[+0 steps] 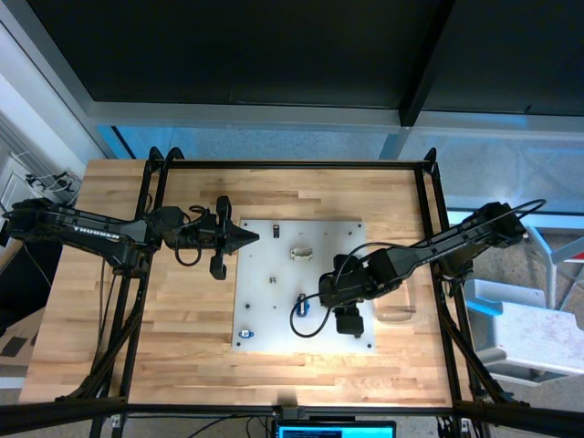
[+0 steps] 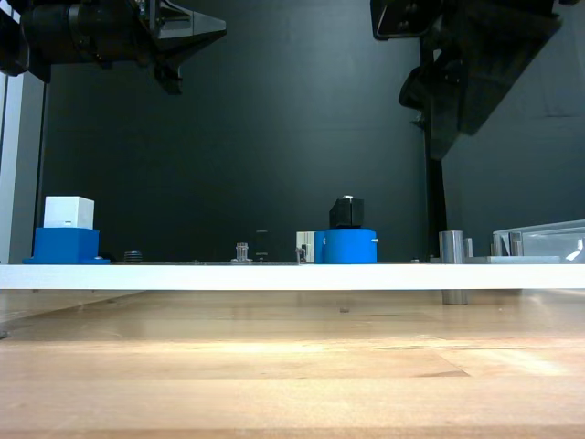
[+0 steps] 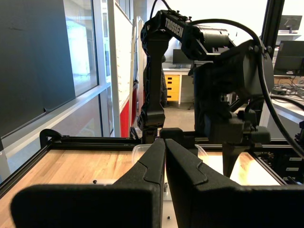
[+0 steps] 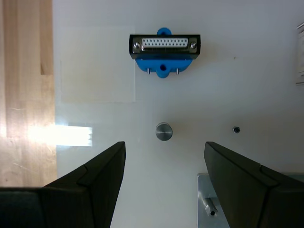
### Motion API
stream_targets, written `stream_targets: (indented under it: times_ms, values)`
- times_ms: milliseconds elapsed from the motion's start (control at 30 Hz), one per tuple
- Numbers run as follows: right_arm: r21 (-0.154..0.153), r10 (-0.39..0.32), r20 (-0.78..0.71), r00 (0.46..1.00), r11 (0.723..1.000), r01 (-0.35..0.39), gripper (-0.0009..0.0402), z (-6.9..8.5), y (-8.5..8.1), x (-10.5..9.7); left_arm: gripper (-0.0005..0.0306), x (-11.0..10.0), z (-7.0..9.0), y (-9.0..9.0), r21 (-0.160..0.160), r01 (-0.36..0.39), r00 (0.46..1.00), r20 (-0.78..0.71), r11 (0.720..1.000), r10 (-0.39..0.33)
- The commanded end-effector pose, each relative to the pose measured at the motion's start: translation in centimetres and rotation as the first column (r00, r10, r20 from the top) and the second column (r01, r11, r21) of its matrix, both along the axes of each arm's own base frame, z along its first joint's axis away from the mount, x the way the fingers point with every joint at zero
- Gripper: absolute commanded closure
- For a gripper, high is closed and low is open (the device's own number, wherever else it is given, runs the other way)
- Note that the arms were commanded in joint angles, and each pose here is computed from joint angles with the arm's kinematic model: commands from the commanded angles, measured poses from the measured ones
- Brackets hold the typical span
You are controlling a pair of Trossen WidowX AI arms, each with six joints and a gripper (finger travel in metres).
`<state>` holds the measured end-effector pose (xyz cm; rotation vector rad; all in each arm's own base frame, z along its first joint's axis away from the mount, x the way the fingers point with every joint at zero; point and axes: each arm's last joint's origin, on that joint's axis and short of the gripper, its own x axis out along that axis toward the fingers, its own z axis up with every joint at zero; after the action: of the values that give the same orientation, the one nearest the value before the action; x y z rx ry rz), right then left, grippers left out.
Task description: Pick the 16mm cylinder and place it in the taskboard
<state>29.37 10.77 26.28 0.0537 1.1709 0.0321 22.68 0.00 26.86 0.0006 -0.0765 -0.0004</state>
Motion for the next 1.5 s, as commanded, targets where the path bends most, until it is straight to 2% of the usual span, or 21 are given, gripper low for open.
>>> stream_targets:
  times_ms: [33, 1500]
  values:
    - [0.006, -0.001, 0.014, 1.0, 1.0, 0.001, 0.0162, 0.45, -0.09, -0.25, 0.03, 0.0, 0.0, 0.0, 0.0, 0.0, 1.0, 0.0, 1.0, 0.0]
    - [0.009, 0.0, 0.021, 1.0, 1.0, 0.0, 0.0162, 0.7, -0.13, -0.39, 0.03, 0.0, 0.0, 0.0, 0.0, 0.0, 1.0, 0.0, 1.0, 0.0]
